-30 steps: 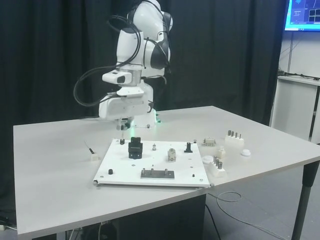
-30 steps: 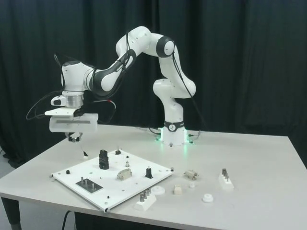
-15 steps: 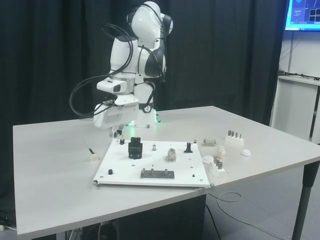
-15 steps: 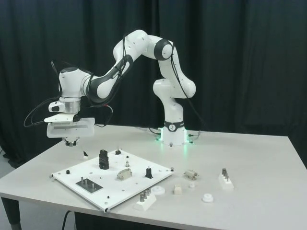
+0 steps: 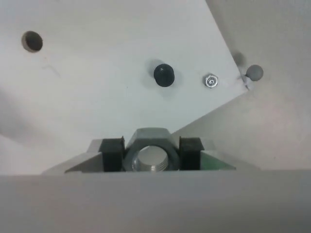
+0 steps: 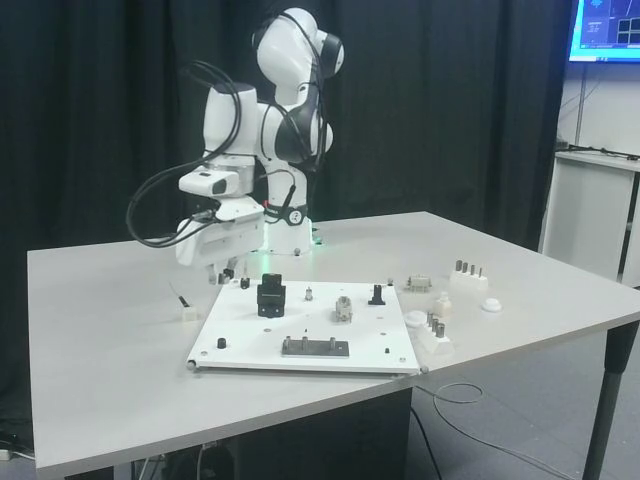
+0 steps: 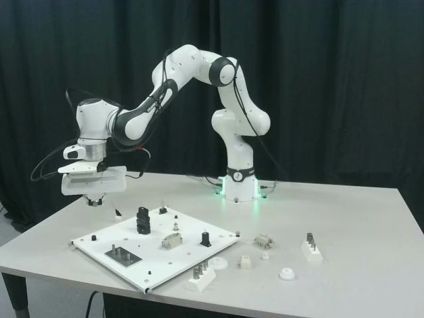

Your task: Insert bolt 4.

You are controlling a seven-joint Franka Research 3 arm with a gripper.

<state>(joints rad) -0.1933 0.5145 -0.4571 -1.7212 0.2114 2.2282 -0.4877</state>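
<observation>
Our fingers [image 5: 150,154] are closed on the bolt [image 5: 148,156], holding it above the corner of the white board [image 5: 112,58] near the counter's [image 6: 100,340] back edge.

One white robot arm [image 7: 199,73]. One grey worktop [image 7: 358,225]. One flat white square assembly board [image 6: 250,335]. Two small white holder blocks with upright grey bolts [image 6: 468,277] [image 6: 433,335]. One round white cap [image 6: 490,306].
</observation>
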